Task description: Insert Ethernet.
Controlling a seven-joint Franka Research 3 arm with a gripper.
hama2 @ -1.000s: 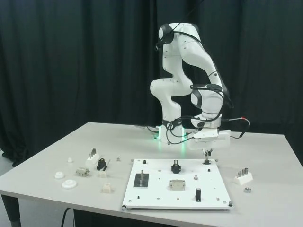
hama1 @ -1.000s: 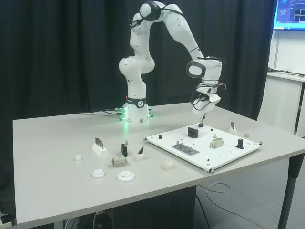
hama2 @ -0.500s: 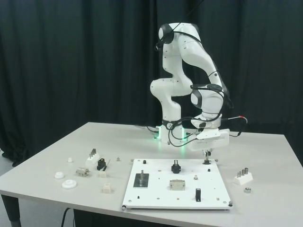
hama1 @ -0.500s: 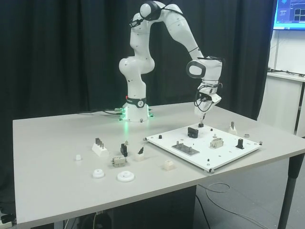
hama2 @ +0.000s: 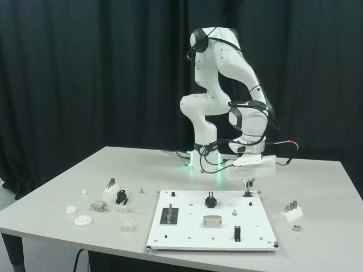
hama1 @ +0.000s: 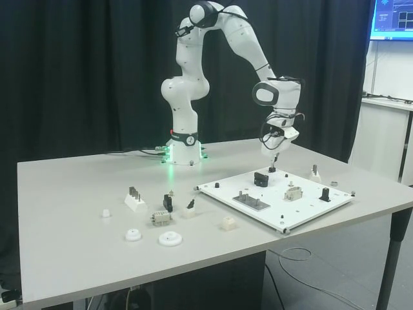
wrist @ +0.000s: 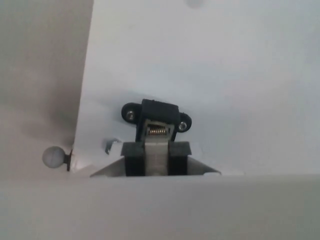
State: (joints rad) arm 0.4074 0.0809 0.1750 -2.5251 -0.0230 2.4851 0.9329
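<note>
End effector (hama2: pixel 248 184): right of centre in the second room view, hanging just above the far edge of the white board (hama2: pixel 187 229); its fingers are clamped on the Ethernet plug (wrist: pixel 156 157).
Ethernet plug: centre of the wrist view, pale, held between two black pads, tip just short of the socket.
Socket (wrist: pixel 155 121): black, screwed to the board, contacts facing the plug; in the first room view it is the small black part (hama1: pixel 271 169) under the end effector.
Step in hand: final alignment before insertion, by my judgement.
Doing it well: keep the plug square to the opening, descend slowly and straight, stop if it binds.
Table (hama1: pixel 71 239): loose parts lie well apart, left of frame.
</note>
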